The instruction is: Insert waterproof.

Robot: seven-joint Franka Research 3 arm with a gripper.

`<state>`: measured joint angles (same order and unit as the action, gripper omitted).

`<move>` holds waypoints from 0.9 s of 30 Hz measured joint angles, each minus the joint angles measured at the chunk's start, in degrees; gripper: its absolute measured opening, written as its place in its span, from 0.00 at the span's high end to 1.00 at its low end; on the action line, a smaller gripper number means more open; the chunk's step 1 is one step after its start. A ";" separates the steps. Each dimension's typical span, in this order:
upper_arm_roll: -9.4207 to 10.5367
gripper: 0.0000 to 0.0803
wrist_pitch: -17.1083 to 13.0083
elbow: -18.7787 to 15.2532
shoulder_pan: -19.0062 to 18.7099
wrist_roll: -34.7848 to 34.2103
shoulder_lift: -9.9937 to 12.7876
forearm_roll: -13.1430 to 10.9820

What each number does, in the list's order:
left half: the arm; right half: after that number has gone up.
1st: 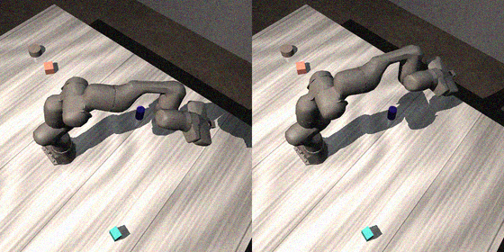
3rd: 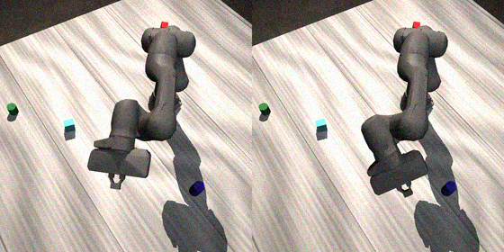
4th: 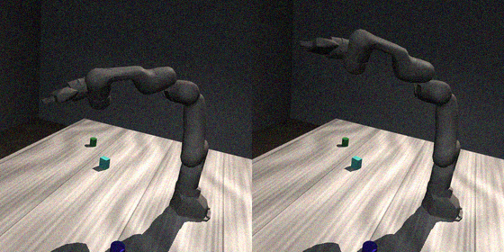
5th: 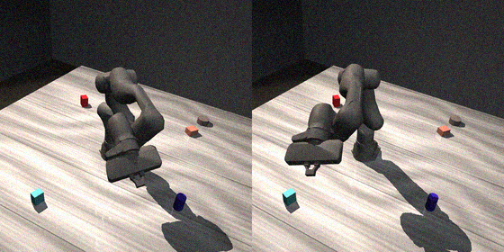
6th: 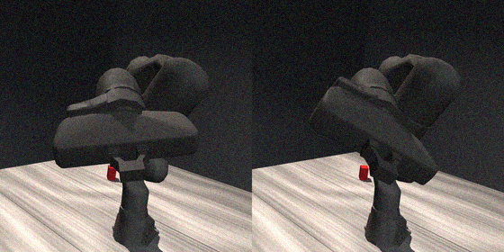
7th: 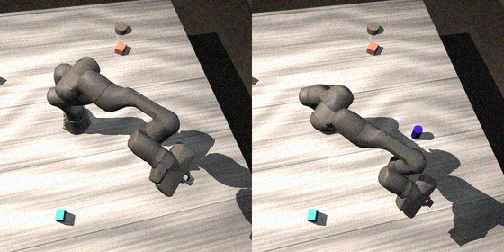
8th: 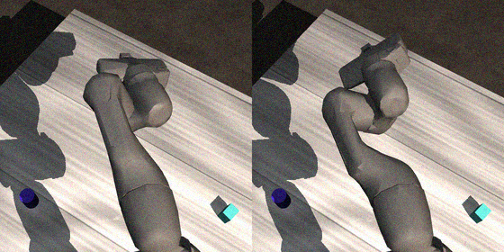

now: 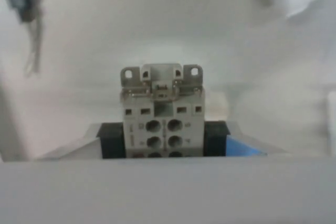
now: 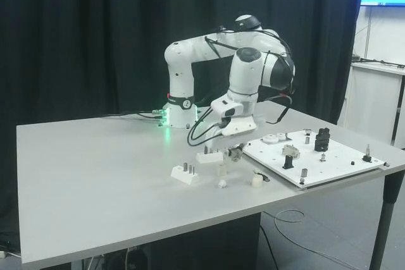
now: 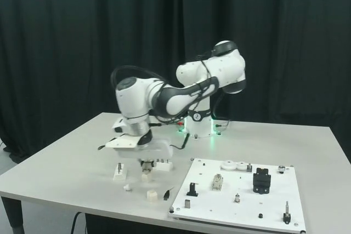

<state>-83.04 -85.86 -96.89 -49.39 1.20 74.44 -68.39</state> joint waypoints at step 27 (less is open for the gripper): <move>-3.04 0.61 -13.24 -16.99 -26.15 -10.32 -2.33 -3.29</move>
<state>-86.08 -99.10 -113.88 -75.54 -9.12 72.11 -71.69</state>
